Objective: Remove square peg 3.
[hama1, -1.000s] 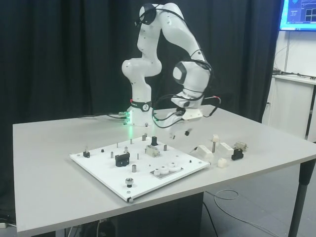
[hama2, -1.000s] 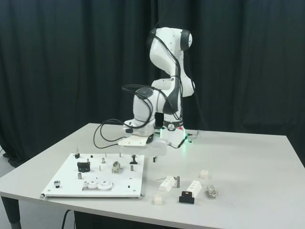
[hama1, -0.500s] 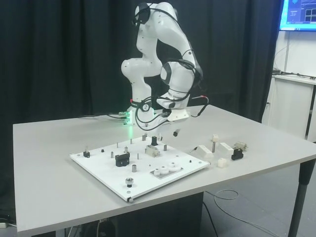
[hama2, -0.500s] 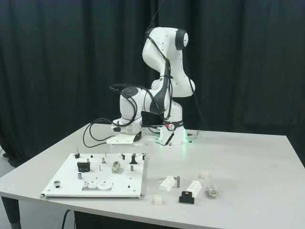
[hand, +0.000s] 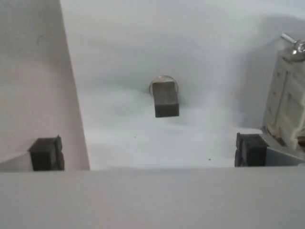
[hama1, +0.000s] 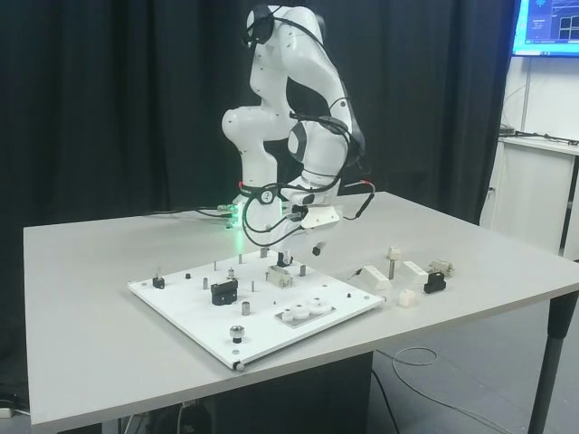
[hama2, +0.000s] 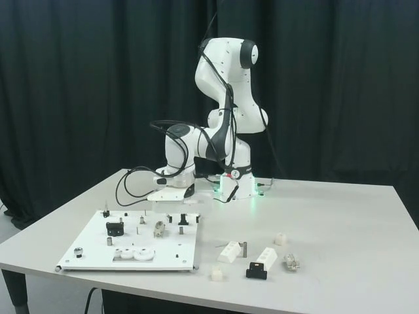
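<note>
— Where is square peg 3 (hand: 166,98)?
— Upright in the white board (hand: 190,57), long axis vertical, directly under my tool (hand: 147,155).
— Tool state?
— Spread wide, two black fingertips (hand: 46,153) either side, touching nothing.
— Loose parts?
— I count five on the grey bench (hama1: 81,262) beside the board.

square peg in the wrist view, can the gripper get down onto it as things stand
Probably yes. The square peg stands upright and alone on the white board, between the two open fingertips; the nearest part, a white block, sits off to one side.
</note>
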`<state>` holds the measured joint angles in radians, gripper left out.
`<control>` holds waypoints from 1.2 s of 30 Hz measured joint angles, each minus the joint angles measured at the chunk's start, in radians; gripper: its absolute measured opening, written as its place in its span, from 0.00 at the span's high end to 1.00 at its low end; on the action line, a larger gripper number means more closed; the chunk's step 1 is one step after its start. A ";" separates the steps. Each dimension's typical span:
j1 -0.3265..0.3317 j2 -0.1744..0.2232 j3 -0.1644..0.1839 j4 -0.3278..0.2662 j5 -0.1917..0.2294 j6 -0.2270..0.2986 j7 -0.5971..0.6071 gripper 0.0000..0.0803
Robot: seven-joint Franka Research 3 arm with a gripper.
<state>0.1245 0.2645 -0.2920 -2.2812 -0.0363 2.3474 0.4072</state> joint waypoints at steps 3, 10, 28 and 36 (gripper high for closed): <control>0.000 0.000 0.000 -0.013 0.005 0.021 -0.003 0.00; 0.001 0.002 0.003 -0.037 0.010 0.064 -0.007 0.00; 0.002 0.023 0.010 -0.054 0.035 0.140 -0.009 0.00; 0.003 0.034 0.011 -0.054 0.051 0.161 -0.009 0.00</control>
<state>0.1275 0.2987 -0.2808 -2.3354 0.0148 2.5080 0.3984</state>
